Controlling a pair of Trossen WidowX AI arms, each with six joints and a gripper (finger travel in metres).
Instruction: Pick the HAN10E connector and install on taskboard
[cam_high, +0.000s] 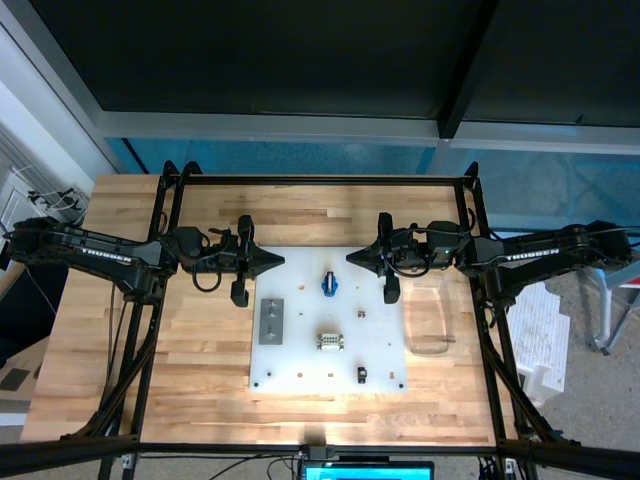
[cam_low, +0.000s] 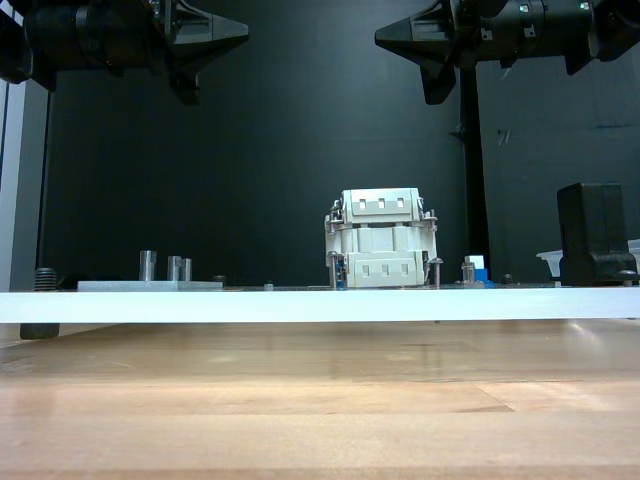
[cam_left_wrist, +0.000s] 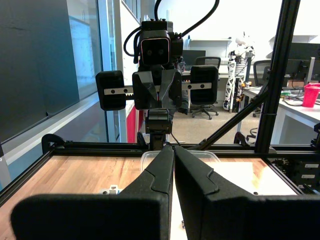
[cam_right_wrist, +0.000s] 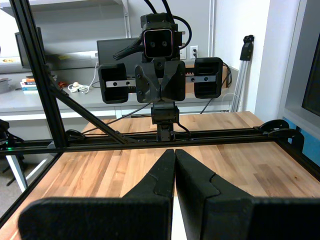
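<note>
Tabletop (cam_low: 320, 400) up front. HAN10E connector (cam_high: 330, 342) sits mid-board on taskboard (cam_high: 380, 350). Left gripper (cam_high: 281, 259) and right gripper (cam_high: 351, 258) hover high above its far edge, fingers pressed together. If you descend without spreading them, you'll likely knock the connector askew.

- The taskboard (cam_low: 300, 305) lies flat on the wooden desk (cam_low: 320, 400), and its near edge shows as a white band.
- The HAN10E connector (cam_low: 380, 240) stands upright on the board about midway along that edge. It has two pale tiers, with thin metal screws at its corners.
- A low grey metal block (cam_low: 150, 285) with short pegs sits toward the board's left edge.
- A small blue part (cam_low: 478, 268) shows just right of the connector.
- A black fitting (cam_low: 595, 235) stands near the right edge.
- The left gripper (cam_low: 240, 37) and right gripper (cam_low: 382, 38) hang high above the board. Their tips point at each other, well apart.
</note>
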